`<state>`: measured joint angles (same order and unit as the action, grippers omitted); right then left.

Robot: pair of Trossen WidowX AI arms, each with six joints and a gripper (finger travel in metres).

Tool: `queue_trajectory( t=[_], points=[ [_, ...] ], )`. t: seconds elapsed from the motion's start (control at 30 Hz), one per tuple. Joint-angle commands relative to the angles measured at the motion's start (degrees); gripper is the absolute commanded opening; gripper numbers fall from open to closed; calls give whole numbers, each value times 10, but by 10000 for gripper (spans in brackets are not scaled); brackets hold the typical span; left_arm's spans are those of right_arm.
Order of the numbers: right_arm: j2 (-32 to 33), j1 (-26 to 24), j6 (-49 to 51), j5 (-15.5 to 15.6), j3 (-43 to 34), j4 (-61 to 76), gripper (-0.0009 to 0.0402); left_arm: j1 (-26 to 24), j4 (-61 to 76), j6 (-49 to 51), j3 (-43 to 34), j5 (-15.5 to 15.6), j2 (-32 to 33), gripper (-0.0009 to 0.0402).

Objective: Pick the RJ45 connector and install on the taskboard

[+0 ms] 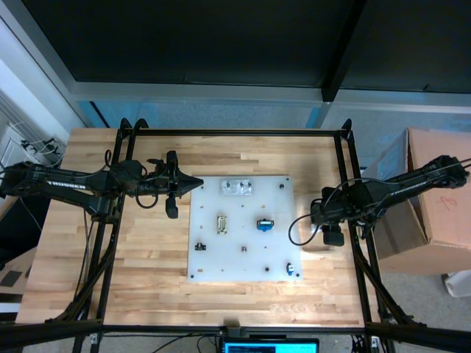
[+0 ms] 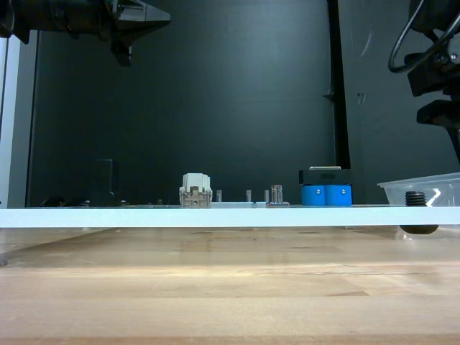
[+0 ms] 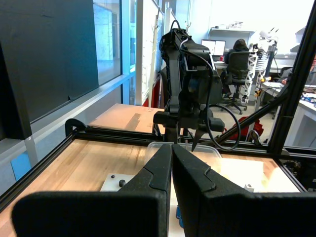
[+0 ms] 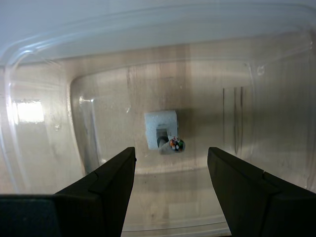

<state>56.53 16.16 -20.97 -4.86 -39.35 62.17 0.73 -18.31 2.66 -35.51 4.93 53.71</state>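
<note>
RJ45 connector [image 4: 161,129] loose in tray [image 4: 44,98], wires [image 4: 176,144] seemingly toward open right claw [image 4: 171,152] above; left claw [image 3: 172,148] closed, off-board.

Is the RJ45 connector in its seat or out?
Out: the RJ45 connector lies free in the clear tray, under the open right pincer. The shut left pincer hangs left of the board.

High view: RJ45 connector [image 4: 160,129] hidden under right gripper [image 1: 335,237]. Low view: left gripper [image 2: 164,13] cut by top edge, clear tray [image 2: 420,188] by right edge.
</note>
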Motion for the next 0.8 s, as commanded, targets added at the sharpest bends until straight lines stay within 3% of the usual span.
queue_trajectory(
  t=[0.03,0.33,0.8],
  points=[
    [6,1,-18,0,0,-1,204,0,0,0,0,0,0,0],
    [18,5,-57,-1,0,-16,204,0,0,0,0,0,0,0],
    [21,8,-35,-1,40,-63,204,0,0,0,0,0,0,0]
  ],
)
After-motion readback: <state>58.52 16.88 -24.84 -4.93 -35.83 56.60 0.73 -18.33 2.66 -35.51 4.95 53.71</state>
